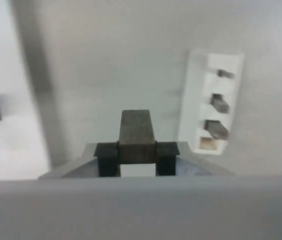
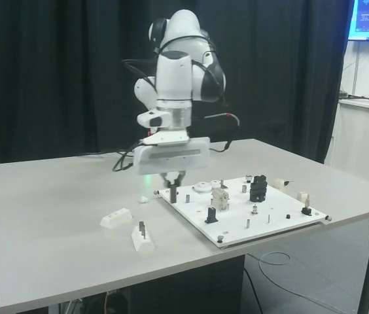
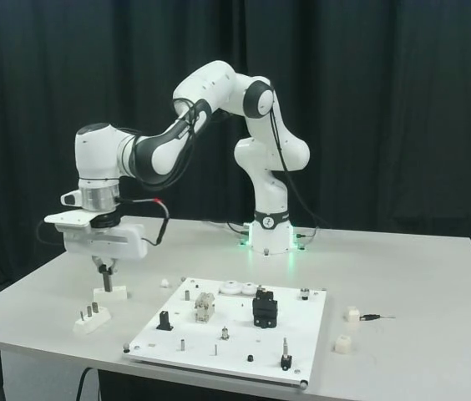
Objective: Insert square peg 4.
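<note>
My gripper [image 1: 137, 155] is shut on a grey square peg [image 1: 136, 132], clamped between its two black fingertips and held upright above the grey table. In the first room view the gripper [image 2: 171, 182] and peg [image 2: 173, 193] hang near the corner of the white board [image 2: 269, 226]. From the second room view the peg [image 3: 107, 282] hangs below the gripper [image 3: 103, 269], left of the board [image 3: 235, 338]. A white peg holder [image 1: 212, 102] lying off to one side carries three smaller grey pegs and has one empty slot.
Two white holders [image 2: 116, 217] [image 2: 142, 237] lie on the table beside the board. The board carries a black block [image 3: 263, 311], gears, small posts and other fixtures. Two small white pieces [image 3: 351, 314] [image 3: 341, 343] sit past its far side.
</note>
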